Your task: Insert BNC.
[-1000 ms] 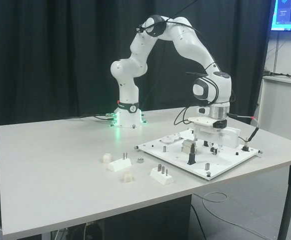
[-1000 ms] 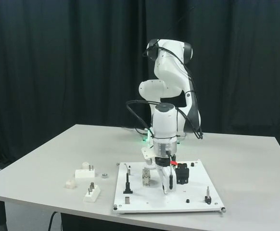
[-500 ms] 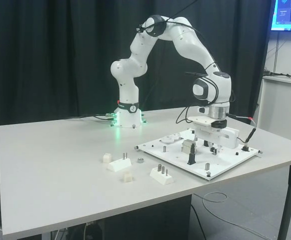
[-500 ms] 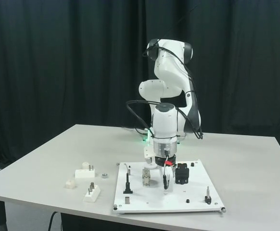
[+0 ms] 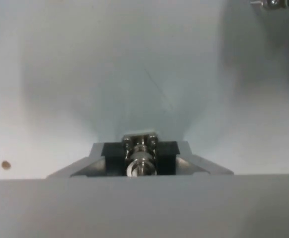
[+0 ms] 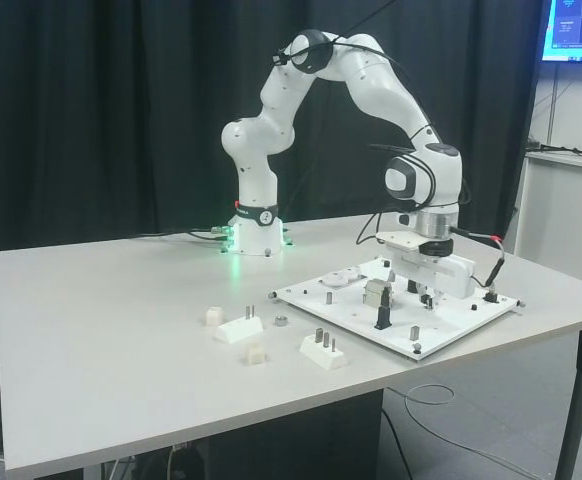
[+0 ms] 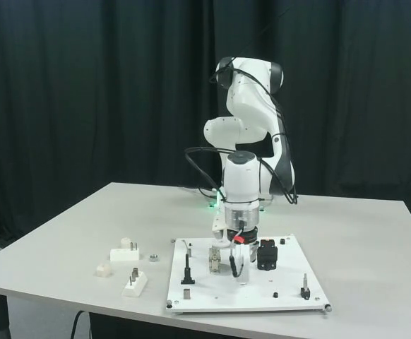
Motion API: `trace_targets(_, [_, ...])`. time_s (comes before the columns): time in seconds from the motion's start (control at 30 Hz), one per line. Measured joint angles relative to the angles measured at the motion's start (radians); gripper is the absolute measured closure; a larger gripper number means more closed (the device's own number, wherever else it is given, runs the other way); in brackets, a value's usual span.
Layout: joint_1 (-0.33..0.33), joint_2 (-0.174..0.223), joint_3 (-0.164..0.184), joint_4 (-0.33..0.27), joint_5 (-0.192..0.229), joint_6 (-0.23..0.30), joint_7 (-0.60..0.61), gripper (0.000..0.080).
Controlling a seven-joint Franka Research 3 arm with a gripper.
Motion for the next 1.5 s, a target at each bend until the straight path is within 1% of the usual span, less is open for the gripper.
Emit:
trace_targets(0.17, [0.014, 0.001, -0.015, -0.003, 0.024, 0.004, 0.016, 0.0679])
trace_targets(0.4, [0.048, 0.004, -0.052, -0.008, 0.073, 0.007, 0.018, 0.0679])
trace_targets(0.63, [0.085, 0.010, -0.089, -0.010, 0.102, 0.007, 0.018, 0.0679])
trace_targets(0.77, [0.103, 0.013, -0.106, -0.011, 0.108, 0.007, 0.018, 0.0679])
trace_targets(0.97, [0.119, 0.015, -0.121, -0.011, 0.115, 0.007, 0.028, 0.0679])
trace_targets(1.33, [0.135, 0.019, -0.138, -0.013, 0.145, 0.007, 0.031, 0.0679])
trace_targets(1.5, [0.144, 0.021, -0.148, -0.013, 0.153, 0.007, 0.037, 0.0679])
